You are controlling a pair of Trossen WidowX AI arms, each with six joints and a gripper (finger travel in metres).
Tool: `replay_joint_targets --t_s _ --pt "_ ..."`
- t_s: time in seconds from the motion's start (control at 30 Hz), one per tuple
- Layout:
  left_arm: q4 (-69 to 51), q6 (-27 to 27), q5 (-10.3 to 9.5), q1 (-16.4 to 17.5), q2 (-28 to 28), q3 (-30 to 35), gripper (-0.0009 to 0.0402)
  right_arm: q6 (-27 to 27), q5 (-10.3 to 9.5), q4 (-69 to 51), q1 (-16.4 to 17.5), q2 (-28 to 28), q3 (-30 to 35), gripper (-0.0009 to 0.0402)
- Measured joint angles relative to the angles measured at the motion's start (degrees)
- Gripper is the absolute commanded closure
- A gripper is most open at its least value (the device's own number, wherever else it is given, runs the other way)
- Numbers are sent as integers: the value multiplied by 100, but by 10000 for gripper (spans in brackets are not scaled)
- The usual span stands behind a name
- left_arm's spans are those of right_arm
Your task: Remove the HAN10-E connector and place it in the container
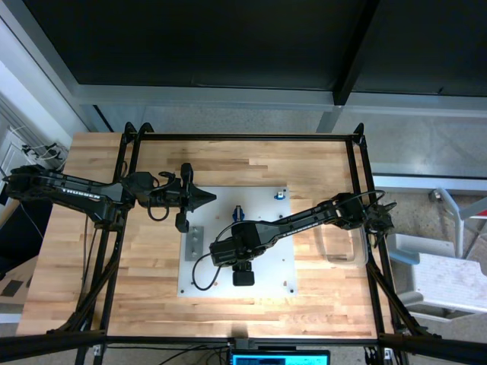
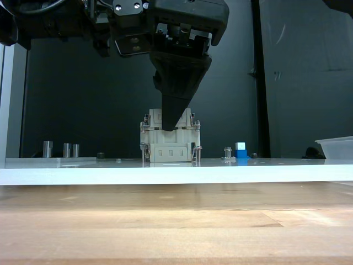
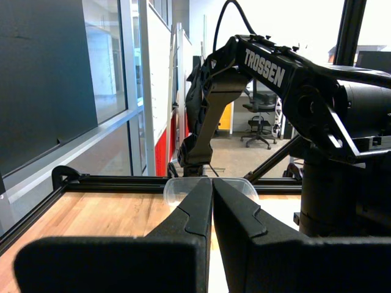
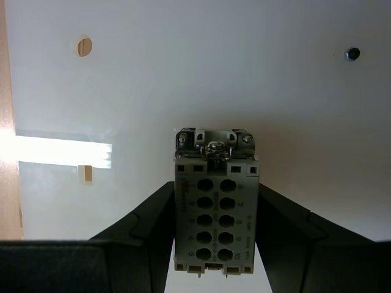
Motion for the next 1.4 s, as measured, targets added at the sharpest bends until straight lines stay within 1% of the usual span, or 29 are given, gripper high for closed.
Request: replay_joint_targets --t_s 0.2,0.33,0.53,0.7,1.03,1.13,1.4 --pt "0 0 -2 0 0 2 393 -15 -42 2 2 -11 0 366" --pt "0 0 -2 0 0 0 393 -20 -42 0 9 -37 0 396" --pt "0 0 0 0 0 2 393 -24 -42 -13 20 -125 0 385" --pt "0 0 -2 0 0 2 393 -44 -72 -7 33 -234 0 385" --pt "2 0 0 0 0 2 393 -42 -68 -199 37 -378 0 385" --pt "0 0 0 0 0 0 393 -39 -146 -243 39 -435 0 385" --pt "2 0 -2 0 0 0 393 -22 -136 -575 50 -638 0 385"
